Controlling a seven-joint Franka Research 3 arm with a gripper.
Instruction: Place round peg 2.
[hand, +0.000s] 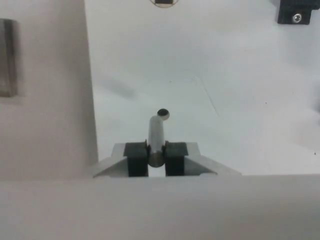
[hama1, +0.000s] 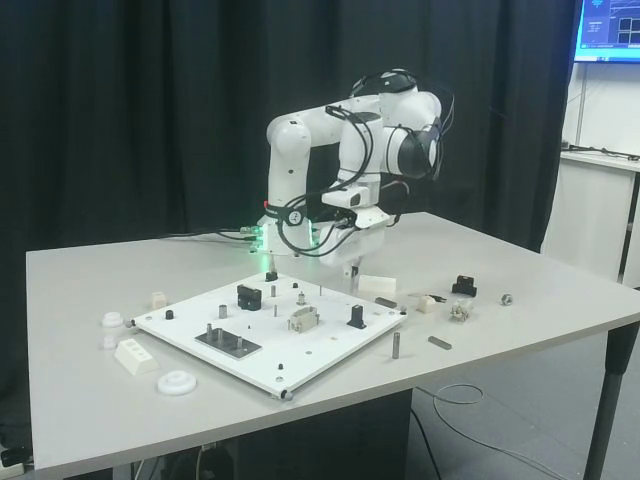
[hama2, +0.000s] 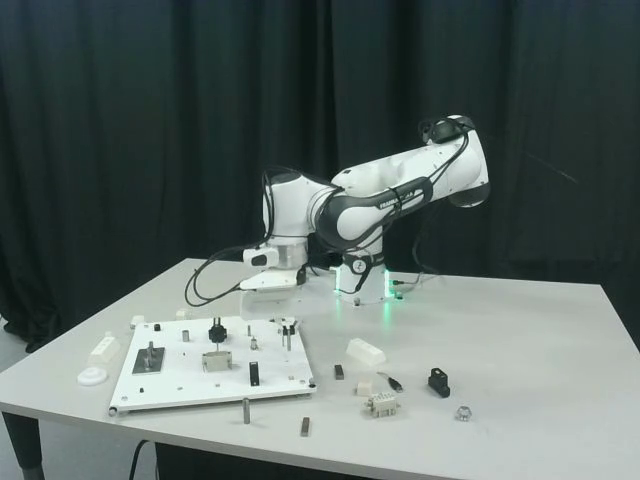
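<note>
Item: slim grey metal round peg (hand: 157, 140), pinched between the two black finger pads (hand: 135, 156) of the white arm's gripper (hand: 155, 159). In the wrist view the peg runs down from the pads to a small dark hole (hand: 163, 113) in the flat white assembly board (hand: 225, 75); its lower end lies at or just beside the hole's rim. Whether the tip has entered cannot be told.

Location: both room views put the gripper (hama1: 352, 262) low over the far edge of the white board (hama1: 330, 362), which rests on the grey table (hama1: 90, 290). Several short pegs and black fixtures already stand on the board. A white block (hama2: 365, 351), a black bracket (hama2: 438, 381) and a few small metal parts lie loose on the table beside it.

Risks, as judged:
- Misalignment. The peg seems slightly offset from the hole in the wrist view; pressing down on the rim could jam it or skid the tip across the board.
- Slip in grip. The smooth metal shaft is held only near its upper end, so side load at the tip could rotate it between the pads.
- Early release. Opening before the peg seats would likely let it topple and roll.
- Board shift. It cannot be seen whether the board is fastened; a hard push might move it.
</note>
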